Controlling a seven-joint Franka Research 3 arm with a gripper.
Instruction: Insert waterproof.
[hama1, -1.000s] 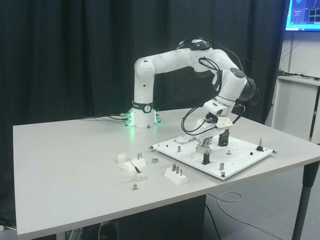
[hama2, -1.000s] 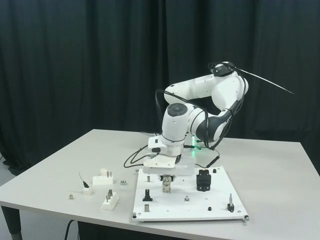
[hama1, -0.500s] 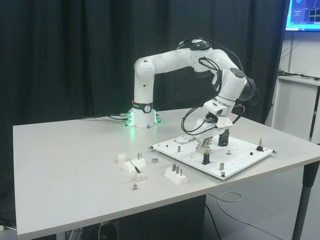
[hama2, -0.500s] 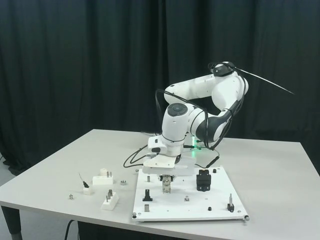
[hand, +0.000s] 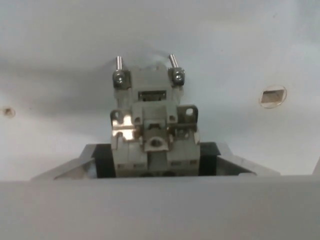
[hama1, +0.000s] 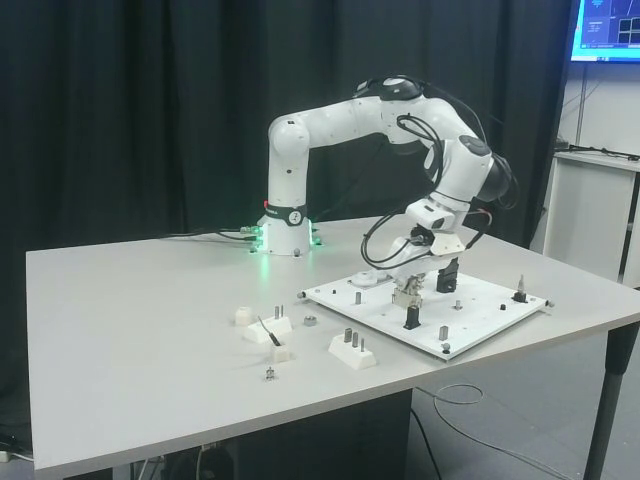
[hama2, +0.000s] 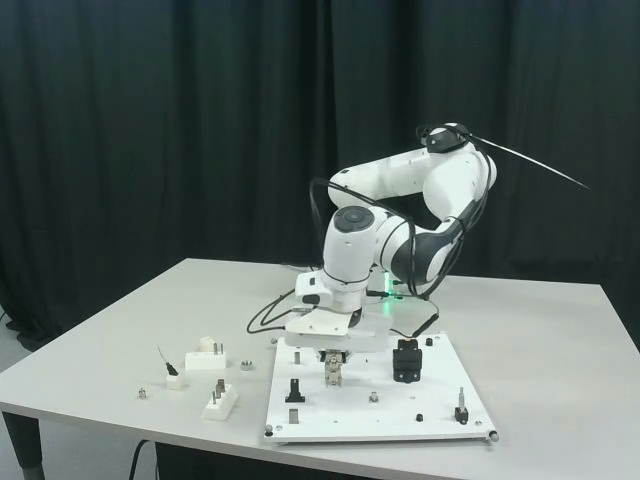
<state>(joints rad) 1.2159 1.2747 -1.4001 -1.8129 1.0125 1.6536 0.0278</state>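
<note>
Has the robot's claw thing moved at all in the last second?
No. In both room views the gripper sits at the same spot over the white board, beside the black block.

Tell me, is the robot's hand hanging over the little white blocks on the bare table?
No, the gripper is down over the white board, while the small white blocks sit apart on the grey table.

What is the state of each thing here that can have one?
Gripper: lowered over the white board, carrying a grey connector.
Grey connector: held upright, just above the board.
White board: flat on the grey table.
Base light: lit green.
</note>
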